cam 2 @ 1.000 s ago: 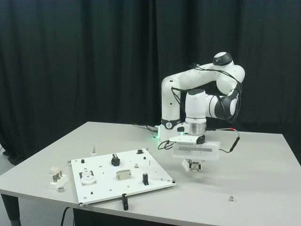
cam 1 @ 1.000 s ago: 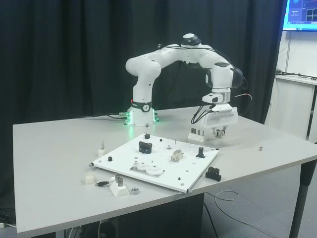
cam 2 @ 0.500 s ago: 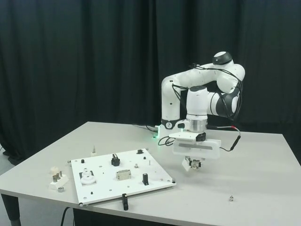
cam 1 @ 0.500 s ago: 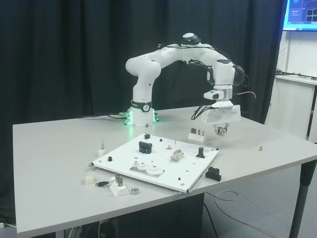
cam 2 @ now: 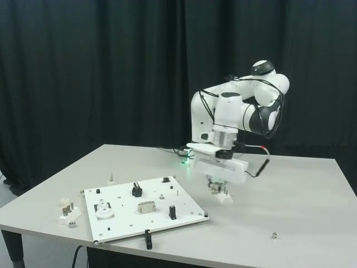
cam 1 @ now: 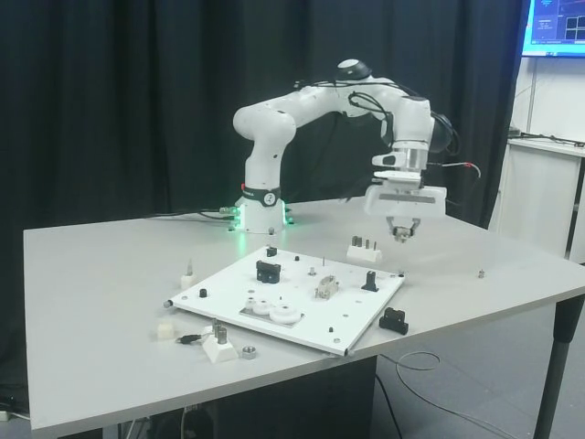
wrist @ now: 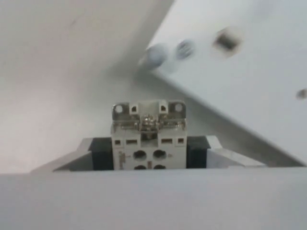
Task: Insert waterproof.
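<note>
Two pincer (wrist: 149, 155) fingers clamp the waterproof connector (wrist: 148, 134) between them.

Black curtain (cam 2: 111, 72) behind grey table (cam 2: 301, 206); screen (cam 1: 555, 27) in corner.

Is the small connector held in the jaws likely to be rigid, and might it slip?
The connector looks like a rigid moulded block with square edges, so it probably will not bend. Its flat sides sit between the black pads, so slipping seems unlikely. It appears small, probably light.

white arm (cam 1: 302, 105) showing rounded joint shells, black cables running along upper links, green lights glowing at base (cam 1: 259, 218), centre of frame
</note>
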`<state>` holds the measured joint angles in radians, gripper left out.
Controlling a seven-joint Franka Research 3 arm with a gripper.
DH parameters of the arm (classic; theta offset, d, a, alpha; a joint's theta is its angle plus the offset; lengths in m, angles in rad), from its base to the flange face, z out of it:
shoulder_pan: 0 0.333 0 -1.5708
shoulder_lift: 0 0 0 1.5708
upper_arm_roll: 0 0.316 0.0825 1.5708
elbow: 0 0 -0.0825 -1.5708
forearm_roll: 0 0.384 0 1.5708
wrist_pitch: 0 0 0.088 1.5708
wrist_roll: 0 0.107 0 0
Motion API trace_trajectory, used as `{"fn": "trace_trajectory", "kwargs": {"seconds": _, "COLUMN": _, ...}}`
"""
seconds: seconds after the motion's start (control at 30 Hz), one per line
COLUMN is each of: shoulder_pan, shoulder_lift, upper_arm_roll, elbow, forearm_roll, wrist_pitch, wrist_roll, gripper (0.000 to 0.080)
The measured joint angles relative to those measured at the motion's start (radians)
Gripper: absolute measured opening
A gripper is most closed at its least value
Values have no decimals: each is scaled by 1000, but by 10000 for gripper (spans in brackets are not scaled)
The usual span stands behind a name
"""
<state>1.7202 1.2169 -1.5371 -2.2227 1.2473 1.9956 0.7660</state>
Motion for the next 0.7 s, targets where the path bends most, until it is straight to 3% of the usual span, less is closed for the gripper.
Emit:
{"fn": "trace_trajectory", "kwargs": {"seconds": 0.3, "shoulder_pan": -104, "shoulder_lift": 0, "upper_arm_roll": -25, "elbow": 25, "forearm_roll": -69, "wrist_pitch": 8, "wrist_roll": 76, "gripper": 310}}
{"fn": "trace_trajectory", "kwargs": {"seconds": 0.7, "shoulder_pan": -298, "shoulder_lift": 5, "upper_arm_roll": -25, "elbow": 69, "forearm_roll": -84, "wrist_pitch": 19, "wrist_roll": 83, "gripper": 310}}
